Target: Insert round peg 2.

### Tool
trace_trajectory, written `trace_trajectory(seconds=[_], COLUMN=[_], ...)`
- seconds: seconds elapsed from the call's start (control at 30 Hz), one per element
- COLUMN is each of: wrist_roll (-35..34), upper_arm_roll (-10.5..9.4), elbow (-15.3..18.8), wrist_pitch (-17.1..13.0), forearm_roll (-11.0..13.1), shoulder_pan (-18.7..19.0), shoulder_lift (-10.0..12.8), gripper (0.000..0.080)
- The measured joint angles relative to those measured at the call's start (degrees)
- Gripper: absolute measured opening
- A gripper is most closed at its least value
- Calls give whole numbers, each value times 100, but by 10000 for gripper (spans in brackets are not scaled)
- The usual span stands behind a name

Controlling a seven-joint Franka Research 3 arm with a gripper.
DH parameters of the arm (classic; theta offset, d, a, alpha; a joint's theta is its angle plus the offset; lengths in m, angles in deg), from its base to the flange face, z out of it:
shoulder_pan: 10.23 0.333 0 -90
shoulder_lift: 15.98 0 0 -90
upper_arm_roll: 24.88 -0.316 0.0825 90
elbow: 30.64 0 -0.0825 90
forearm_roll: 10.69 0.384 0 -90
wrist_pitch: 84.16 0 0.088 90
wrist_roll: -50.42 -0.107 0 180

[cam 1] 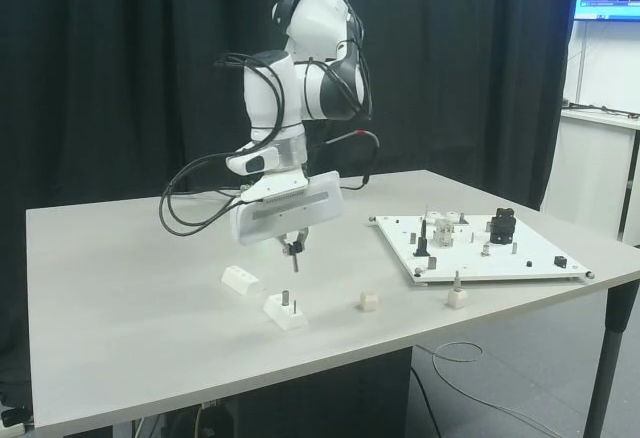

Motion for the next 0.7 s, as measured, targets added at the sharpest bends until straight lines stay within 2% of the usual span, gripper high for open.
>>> trace_trajectory(seconds=[0.27, 0.7], wrist_roll=[-562, -1585], upper_arm_roll=[-20, -19], elbow=[-133, -433], wrist_pitch=[22, 157], forearm_roll=[0, -7], shoulder_pan=[184, 778], shoulder_lift=[0, -12], gripper=[61, 61])
